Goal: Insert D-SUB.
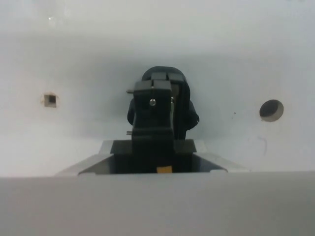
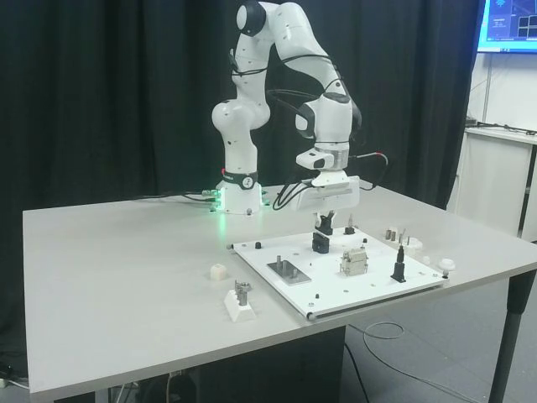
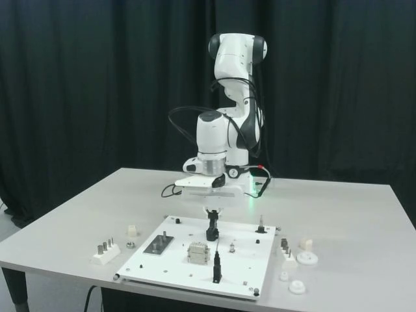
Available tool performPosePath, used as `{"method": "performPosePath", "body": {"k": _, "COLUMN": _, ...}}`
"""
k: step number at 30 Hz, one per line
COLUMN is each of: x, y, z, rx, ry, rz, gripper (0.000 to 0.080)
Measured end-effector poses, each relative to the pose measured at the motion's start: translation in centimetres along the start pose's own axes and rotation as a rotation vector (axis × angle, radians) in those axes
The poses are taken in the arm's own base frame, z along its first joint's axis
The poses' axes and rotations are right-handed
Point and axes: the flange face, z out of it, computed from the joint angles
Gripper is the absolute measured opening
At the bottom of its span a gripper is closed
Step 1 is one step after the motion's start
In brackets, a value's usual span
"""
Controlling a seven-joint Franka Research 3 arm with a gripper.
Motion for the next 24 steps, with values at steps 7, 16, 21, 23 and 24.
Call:
{"method": "performPosePath", "body": {"k": 7, "x": 0.03, "y": -0.02, "z": -0.02, "rx": 0.004, "ry": 0.005, "rz": 0.012, "gripper": 0.0153}}
{"method": "performPosePath", "body": {"k": 16, "x": 0.08, "y": 0.08, "z": 0.08, "rx": 0.011, "ry": 0.015, "rz": 0.025, "gripper": 0.0153}}
{"method": "performPosePath", "body": {"k": 21, "x": 0.12, "y": 0.19, "z": 0.14, "rx": 0.013, "ry": 0.017, "rz": 0.028, "gripper": 0.0153}}
{"method": "performPosePath", "body": {"k": 23, "x": 0.14, "y": 0.25, "z": 0.17, "rx": 0.013, "ry": 0.018, "rz": 0.030, "gripper": 0.0153}}
{"method": "performPosePath", "body": {"k": 24, "x": 0.15, "y": 0.28, "z": 0.19, "rx": 0.013, "ry": 0.018, "rz": 0.030, "gripper": 0.0153}}
